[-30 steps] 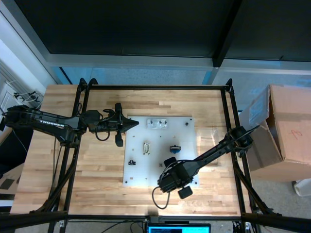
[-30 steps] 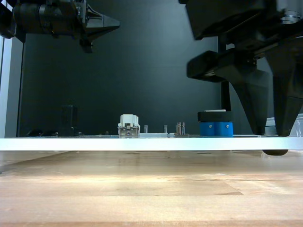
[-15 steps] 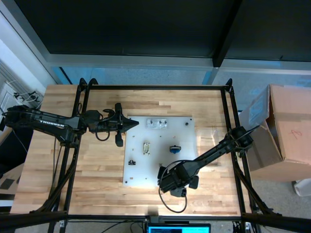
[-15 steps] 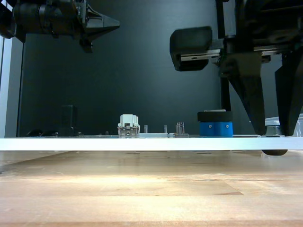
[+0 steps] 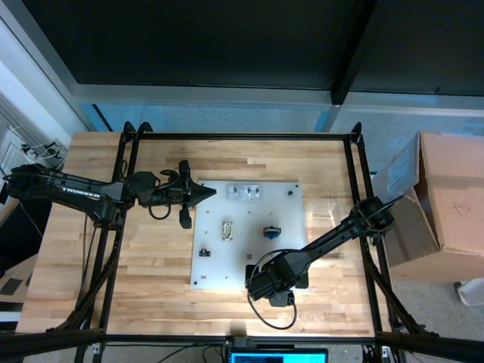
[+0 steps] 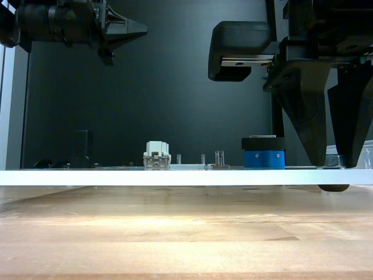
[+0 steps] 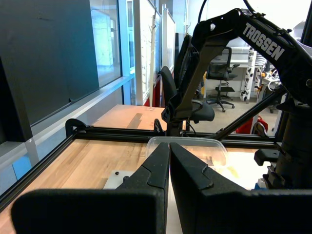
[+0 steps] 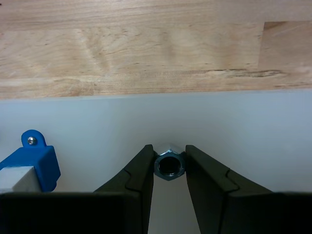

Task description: Unfasten the M12 nut and place it in the container

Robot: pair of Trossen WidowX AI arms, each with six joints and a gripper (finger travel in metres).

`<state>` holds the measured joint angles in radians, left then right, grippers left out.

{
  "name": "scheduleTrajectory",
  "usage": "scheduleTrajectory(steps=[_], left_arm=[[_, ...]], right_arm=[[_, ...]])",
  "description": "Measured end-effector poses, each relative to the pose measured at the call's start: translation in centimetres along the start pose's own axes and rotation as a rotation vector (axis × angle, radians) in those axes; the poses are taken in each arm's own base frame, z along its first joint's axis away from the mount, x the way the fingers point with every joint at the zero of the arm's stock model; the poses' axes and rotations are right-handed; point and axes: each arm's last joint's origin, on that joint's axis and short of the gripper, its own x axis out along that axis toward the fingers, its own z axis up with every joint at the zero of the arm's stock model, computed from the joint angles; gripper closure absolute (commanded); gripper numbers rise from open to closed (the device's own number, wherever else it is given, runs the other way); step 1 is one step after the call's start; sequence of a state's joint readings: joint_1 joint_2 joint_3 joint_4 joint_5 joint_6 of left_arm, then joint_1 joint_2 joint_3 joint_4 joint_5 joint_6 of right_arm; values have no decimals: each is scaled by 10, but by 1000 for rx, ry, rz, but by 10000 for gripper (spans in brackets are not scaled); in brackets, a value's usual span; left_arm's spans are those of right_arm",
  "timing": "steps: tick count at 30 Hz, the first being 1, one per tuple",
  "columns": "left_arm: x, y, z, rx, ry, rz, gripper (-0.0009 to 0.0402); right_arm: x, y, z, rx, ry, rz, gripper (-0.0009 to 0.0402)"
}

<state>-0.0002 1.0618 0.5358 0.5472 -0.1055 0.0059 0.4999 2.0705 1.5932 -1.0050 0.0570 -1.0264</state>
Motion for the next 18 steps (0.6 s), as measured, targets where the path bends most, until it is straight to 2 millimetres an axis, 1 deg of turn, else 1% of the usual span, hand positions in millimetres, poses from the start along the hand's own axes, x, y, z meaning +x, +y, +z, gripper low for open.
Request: scheduleTrajectory(steps=[3,9,12,15,18], left_arm=[[0,0,0,0,0,0,393],[0,0,0,0,0,0,393],[0,0,0,0,0,0,393],[0,0,0,0,0,0,393],[0,0,0,0,0,0,393]], right_arm=[[0,0,0,27,0,0,334],[-1,0,0,64,2,1,250],[-4,0,-1,69,2,-8,219],[-9,2,-1,67,-2,-22,202],[-15,5,-1,96,0,-17,202]])
